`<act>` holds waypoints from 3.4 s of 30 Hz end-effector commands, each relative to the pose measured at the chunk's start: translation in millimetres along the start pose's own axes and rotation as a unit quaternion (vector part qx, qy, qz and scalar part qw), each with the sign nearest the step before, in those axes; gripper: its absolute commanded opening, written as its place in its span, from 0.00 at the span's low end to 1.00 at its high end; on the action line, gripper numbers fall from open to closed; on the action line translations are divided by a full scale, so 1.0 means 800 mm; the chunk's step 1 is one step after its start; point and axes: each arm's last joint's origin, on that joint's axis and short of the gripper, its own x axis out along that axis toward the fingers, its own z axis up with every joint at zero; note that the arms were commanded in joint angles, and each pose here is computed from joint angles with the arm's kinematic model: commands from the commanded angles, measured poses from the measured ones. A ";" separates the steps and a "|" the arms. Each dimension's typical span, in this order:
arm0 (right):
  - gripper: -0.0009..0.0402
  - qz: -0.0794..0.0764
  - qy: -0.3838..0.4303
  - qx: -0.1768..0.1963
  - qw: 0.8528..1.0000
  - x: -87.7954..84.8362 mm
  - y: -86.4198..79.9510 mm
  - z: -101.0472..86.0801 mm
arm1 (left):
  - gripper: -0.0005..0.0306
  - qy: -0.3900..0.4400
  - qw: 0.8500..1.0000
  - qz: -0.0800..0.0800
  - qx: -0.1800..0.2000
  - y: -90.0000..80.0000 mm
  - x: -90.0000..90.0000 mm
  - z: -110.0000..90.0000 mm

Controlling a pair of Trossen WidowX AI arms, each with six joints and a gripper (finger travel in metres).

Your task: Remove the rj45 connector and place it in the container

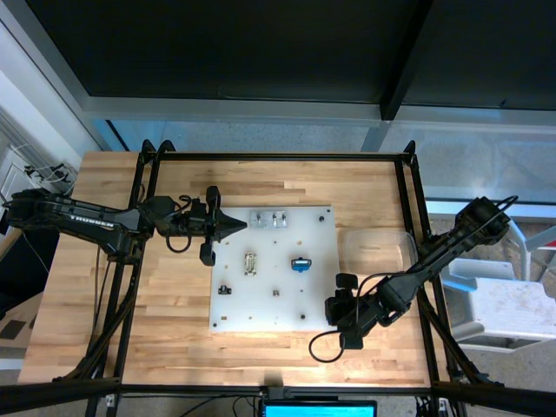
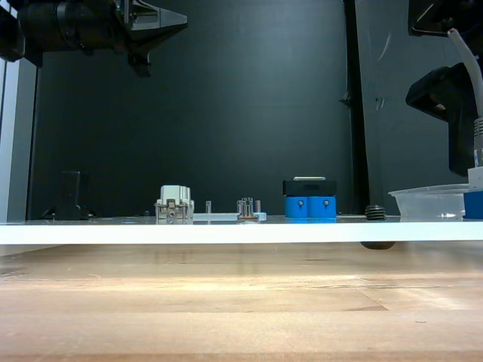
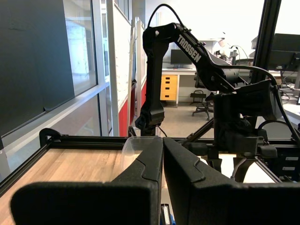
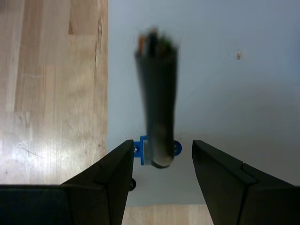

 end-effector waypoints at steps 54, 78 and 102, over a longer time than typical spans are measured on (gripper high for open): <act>0.02 0.000 -0.001 -0.009 1.000 -0.003 -0.003 -0.001 | 0.02 0.000 1.000 0.000 0.000 0.000 0.000 0.000; 0.02 0.020 -0.016 -0.018 1.000 -0.052 -0.011 0.016 | 0.02 0.000 1.000 0.000 0.000 0.000 0.000 0.000; 0.02 -0.004 -0.018 -0.009 1.000 -0.094 -0.064 0.019 | 0.02 0.000 1.000 0.000 0.000 0.000 0.000 0.000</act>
